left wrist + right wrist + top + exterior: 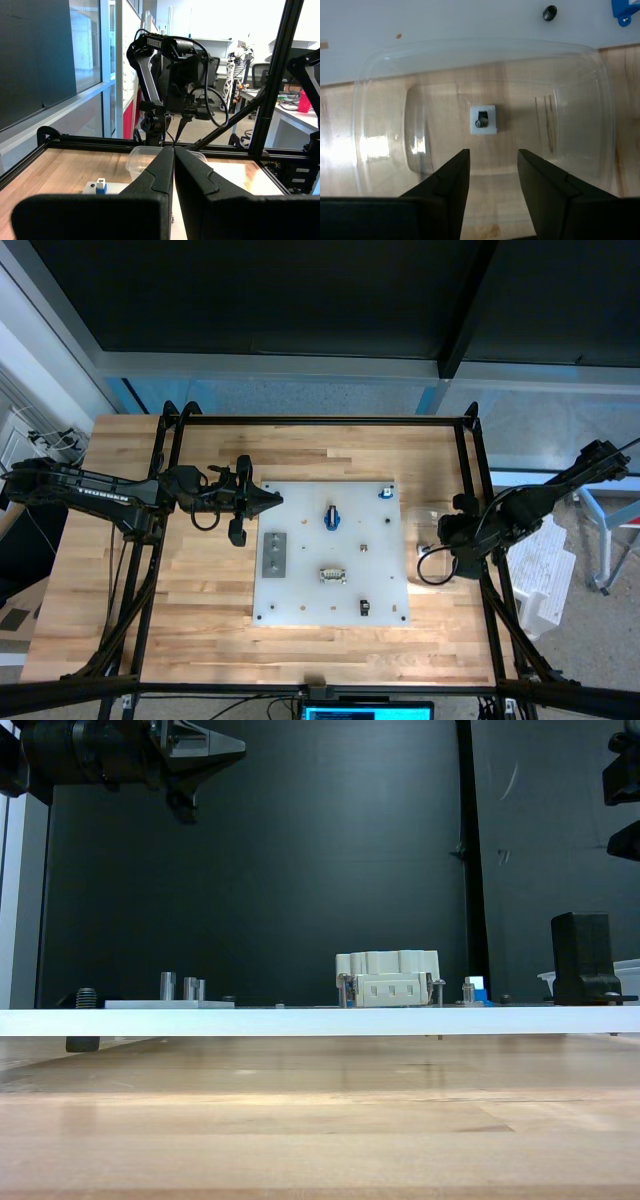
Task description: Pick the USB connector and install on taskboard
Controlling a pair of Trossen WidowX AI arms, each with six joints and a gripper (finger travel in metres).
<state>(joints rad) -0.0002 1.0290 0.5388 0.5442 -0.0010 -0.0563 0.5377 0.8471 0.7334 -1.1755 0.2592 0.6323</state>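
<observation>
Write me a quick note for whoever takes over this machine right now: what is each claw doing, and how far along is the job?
Left gripper: shut, holding nothing, raised over the left edge of the white board.
Right gripper: open, empty, hovering above the clear tub just right of the board.
USB connector: seems to be the small dark piece sitting in a white block inside the tub, untouched.
Done: nothing picked up yet.
Left: grasp the connector, carry it to the board, probably to the small black socket, and press it in.
</observation>
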